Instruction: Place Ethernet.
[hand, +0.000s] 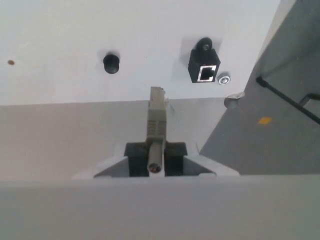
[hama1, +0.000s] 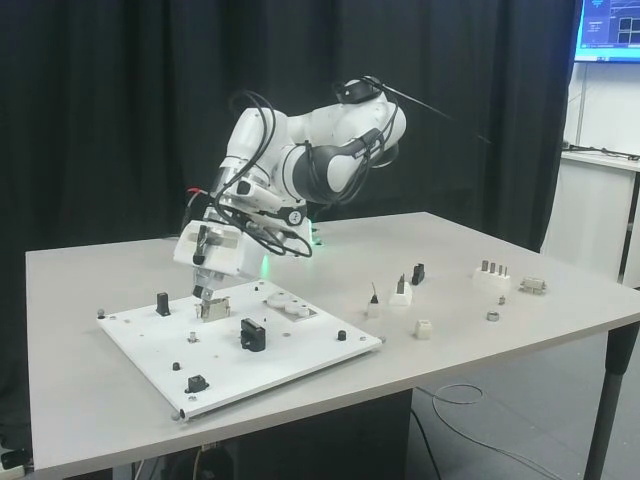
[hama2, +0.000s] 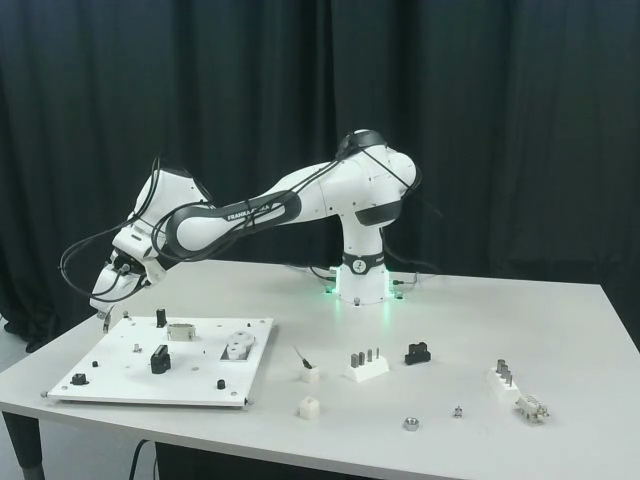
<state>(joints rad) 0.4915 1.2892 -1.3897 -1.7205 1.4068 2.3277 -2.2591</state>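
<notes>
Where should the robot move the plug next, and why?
Probably a small shift sideways toward the black Ethernet socket, then down. In the wrist view the fingers hold the Ethernet plug, but its tip points at bare white board, beside the socket's opening rather than in line with it.

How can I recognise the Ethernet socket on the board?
Find the white board under the gripper. Near its edge stands a small black block, the Ethernet socket. Unlike the round black knob beside it, it shows a square opening.
</notes>
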